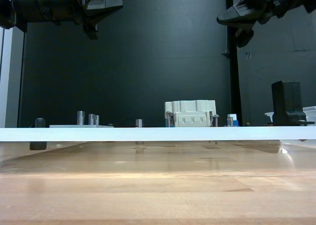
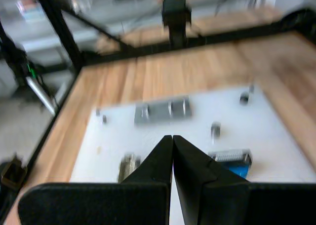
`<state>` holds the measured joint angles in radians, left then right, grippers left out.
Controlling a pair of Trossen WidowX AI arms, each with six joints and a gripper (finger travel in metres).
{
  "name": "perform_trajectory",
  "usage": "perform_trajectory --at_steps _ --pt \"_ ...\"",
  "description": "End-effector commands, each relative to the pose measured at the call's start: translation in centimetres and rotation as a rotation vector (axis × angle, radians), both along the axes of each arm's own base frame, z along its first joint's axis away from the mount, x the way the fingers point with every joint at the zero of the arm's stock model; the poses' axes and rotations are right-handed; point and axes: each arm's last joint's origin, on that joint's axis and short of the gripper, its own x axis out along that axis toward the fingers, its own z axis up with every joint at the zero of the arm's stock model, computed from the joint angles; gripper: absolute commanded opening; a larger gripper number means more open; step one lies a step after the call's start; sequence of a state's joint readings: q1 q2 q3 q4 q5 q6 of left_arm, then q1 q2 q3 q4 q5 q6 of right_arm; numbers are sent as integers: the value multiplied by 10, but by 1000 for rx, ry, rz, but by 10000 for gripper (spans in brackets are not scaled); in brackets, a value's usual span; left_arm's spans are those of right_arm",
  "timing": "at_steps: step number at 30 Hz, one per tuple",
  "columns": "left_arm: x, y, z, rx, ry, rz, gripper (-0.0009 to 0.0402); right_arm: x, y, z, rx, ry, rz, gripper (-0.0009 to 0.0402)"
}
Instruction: Remove the 16mm bar from the taskboard and place in the container
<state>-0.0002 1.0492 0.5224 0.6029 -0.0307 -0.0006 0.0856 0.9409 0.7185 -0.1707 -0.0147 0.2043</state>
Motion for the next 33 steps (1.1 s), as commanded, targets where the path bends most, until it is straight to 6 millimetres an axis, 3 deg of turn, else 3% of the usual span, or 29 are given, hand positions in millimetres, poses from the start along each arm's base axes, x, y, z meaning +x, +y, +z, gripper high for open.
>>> perform_trajectory --at_steps 1,10,16,22,33 --pt "0 0 0 0 0 0 0 6 14 2 -25 124 -4 0" --pt "0 0 0 0 0 0 0 23 54 5 -13 395 31 0" --pt "0 0 0 0 0 0 0 36 80 -5 -2 547 40 9" --pt "0 0 0 0 0 0 0 47 104 -15 54 670 -16 64" --pt "0 0 0 0 -1 0 0 54 146 -31 70 741 -2 187"
